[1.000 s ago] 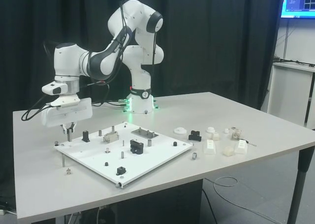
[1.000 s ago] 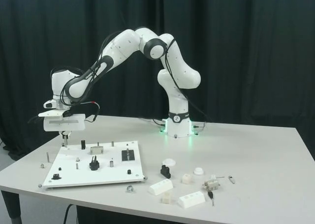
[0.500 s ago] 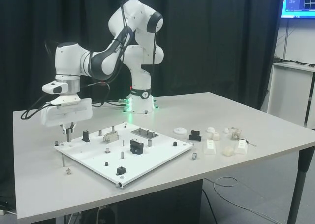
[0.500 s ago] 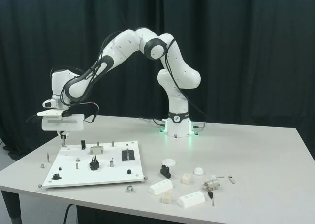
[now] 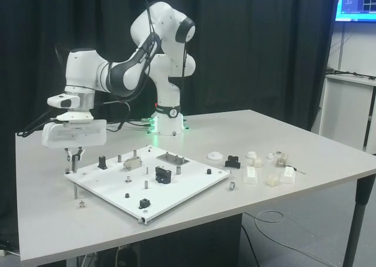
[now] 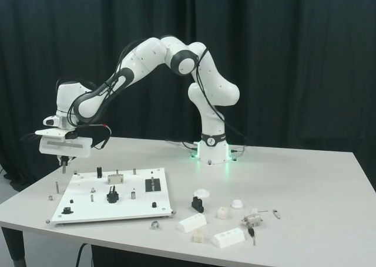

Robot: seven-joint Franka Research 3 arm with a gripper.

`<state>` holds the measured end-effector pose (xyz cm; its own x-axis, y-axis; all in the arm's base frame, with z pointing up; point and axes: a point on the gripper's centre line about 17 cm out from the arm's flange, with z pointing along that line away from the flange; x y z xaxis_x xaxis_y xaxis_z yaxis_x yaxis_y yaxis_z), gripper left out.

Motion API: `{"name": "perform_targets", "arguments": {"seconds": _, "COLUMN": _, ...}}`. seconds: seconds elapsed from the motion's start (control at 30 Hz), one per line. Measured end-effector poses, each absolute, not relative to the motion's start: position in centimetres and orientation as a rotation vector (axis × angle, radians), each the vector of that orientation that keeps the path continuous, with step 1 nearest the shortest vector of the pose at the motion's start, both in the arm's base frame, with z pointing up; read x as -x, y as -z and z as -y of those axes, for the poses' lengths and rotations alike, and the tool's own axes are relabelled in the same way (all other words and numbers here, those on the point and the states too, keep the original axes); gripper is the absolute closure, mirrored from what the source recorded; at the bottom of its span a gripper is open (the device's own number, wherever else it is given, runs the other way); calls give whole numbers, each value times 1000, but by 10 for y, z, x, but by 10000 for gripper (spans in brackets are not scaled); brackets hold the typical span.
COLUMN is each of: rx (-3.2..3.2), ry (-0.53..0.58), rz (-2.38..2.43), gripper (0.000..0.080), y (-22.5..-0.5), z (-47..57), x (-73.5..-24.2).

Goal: Place square peg 4.

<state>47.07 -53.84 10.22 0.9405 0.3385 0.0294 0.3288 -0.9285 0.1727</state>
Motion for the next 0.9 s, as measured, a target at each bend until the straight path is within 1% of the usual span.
{"name": "perform_targets", "arguments": {"seconds": 0.3, "rx": -2920, "ry": -70, "rz": -491, "gripper": 707, "y": -94, "z": 557, "x": -482}}
{"name": "perform_targets", "arguments": {"seconds": 0.9, "rx": -3039, "ry": -56, "rz": -440, "gripper": 707, "y": -68, "z": 559, "x": -469}}
